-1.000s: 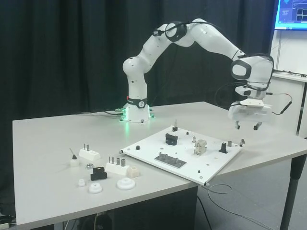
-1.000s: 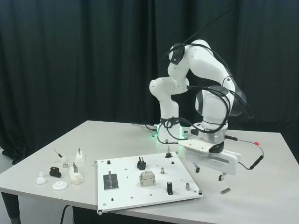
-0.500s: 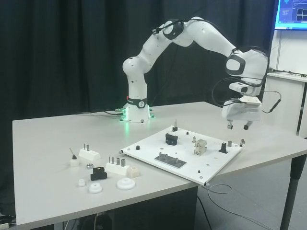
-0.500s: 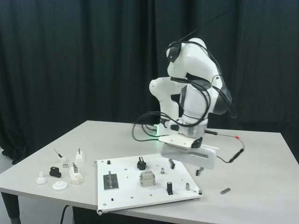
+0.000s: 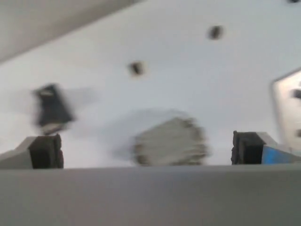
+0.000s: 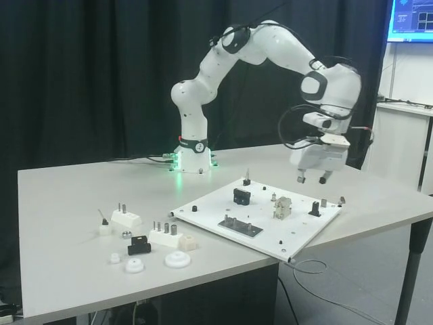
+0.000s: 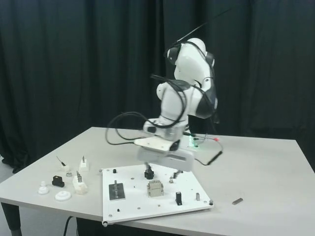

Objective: Pick round peg 4.

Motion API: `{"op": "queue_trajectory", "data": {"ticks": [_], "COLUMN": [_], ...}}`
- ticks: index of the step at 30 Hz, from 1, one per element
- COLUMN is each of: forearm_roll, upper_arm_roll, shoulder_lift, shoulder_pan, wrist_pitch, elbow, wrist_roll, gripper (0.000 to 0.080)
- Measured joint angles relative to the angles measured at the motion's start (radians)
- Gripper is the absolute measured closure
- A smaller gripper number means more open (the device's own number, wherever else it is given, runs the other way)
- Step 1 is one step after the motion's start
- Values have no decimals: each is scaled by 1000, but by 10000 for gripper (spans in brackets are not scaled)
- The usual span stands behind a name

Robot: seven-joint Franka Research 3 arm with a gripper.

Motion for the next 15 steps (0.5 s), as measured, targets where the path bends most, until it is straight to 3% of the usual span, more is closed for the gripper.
{"op": "queue_trajectory", "data": {"ticks": [8, 15], "forearm_roll": [-53, -104], "upper_arm_roll": [33, 126], "shoulder_lift": [-20, -37], "shoulder_pan": [-124, -278], "wrist_pitch": [-6, -10], "elbow": [0, 0], "wrist_roll": [-161, -268], "gripper": [3, 3]}}
